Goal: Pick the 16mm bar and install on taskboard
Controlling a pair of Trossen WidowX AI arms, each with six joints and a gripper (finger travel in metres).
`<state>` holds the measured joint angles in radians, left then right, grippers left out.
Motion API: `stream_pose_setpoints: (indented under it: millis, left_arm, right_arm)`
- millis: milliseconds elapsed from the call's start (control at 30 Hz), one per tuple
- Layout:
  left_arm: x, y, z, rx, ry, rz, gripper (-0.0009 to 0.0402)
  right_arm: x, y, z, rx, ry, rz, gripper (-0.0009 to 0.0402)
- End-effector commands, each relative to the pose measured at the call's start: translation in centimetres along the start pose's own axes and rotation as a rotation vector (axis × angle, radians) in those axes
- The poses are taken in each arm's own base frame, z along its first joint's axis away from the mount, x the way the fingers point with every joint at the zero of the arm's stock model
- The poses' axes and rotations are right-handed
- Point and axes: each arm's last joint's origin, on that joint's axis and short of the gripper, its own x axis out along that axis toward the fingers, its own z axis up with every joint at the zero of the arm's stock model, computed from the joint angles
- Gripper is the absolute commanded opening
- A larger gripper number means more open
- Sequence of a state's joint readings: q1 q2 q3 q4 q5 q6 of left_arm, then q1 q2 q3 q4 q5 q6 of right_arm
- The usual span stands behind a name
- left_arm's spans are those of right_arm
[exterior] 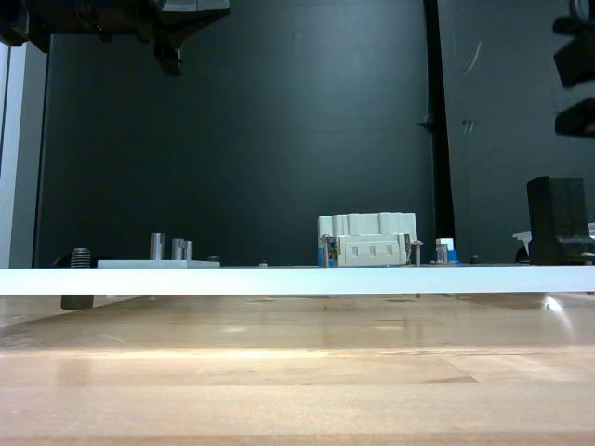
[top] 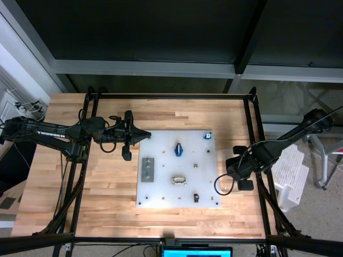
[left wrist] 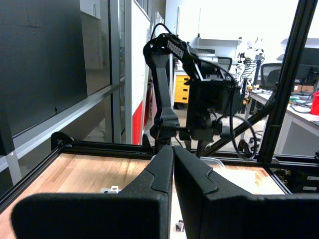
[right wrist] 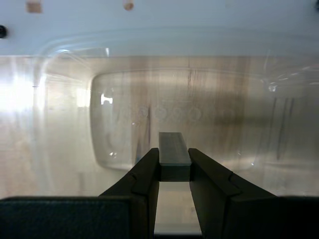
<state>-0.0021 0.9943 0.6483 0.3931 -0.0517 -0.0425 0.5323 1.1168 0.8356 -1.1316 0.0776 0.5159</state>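
The 16mm bar (right wrist: 174,148) is a short grey block, held level between the fingers of my right gripper (right wrist: 174,172), which is shut on it. It hangs just over a clear plastic tray (right wrist: 65,124), off the right edge of the white taskboard (top: 161,155). In the high view the right gripper (top: 239,172) points down beside the board, and the bar itself is hidden there. My left gripper (top: 146,135) hovers over the board's far left corner, pointing right. Its fingers (left wrist: 154,172) are shut with nothing between them.
On the board are a grey plate (top: 147,170) with short pegs (exterior: 158,246), a blue fitting (top: 178,150), a beige connector (exterior: 367,240) and a small black part (top: 196,198). A black frame (top: 252,128) runs around the table.
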Motion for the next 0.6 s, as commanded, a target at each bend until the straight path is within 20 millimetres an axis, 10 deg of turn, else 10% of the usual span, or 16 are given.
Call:
stream_pose_setpoints:
  millis: [33, 600]
  left_arm:
    - [0.0, 0.0, 0.0, 0.000, 0.000, 0.000, 0.0000]
    - [0.0, 0.0, 0.0, 0.000, 0.000, 0.000, 0.0000]
  right_arm:
    - [-1.2, 0.0, 0.2, -0.007, 0.002, -0.002, 0.0008]
    - [-1.4, 1.4, 2.0, -0.017, 0.007, -0.011, 0.0008]
